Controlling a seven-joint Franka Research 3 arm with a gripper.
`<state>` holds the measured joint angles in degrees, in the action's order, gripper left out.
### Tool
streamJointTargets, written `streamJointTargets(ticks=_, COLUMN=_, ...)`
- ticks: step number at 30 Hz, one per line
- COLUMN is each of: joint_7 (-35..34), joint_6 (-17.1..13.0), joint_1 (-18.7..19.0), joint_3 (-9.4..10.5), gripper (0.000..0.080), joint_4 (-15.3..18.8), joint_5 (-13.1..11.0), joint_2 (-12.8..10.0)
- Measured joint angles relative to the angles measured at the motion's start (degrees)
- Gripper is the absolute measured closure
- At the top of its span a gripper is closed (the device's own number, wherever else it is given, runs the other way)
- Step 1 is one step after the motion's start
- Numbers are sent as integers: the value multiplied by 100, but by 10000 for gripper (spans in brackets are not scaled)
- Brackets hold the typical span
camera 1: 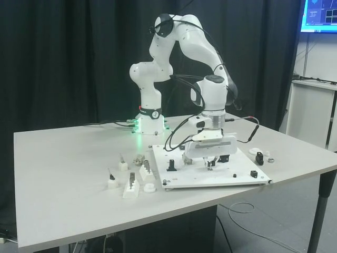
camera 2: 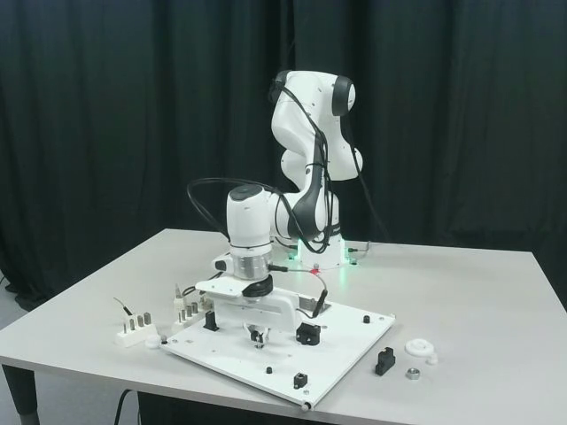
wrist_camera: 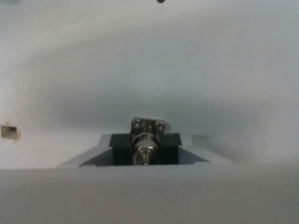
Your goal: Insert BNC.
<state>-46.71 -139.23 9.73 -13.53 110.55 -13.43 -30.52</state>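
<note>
The gripper (camera 1: 210, 164) hovers mid-frame over the white board (camera 1: 210, 176), apparently pinching a metal plug (wrist_camera: 145, 150).

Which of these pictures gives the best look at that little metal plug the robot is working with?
The wrist view: the metal BNC connector sits in the middle there, in its black holder. In both room views the pincer hangs low over the white board and hides it, so only the arm and board show.
</note>
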Motion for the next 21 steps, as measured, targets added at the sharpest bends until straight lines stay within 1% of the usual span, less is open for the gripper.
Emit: streamJointTargets(ticks=21, joint_7=-1267, joint_6=-28, joint_1=3, joint_3=-1, gripper=682, joint_4=19, joint_5=0, joint_2=5)
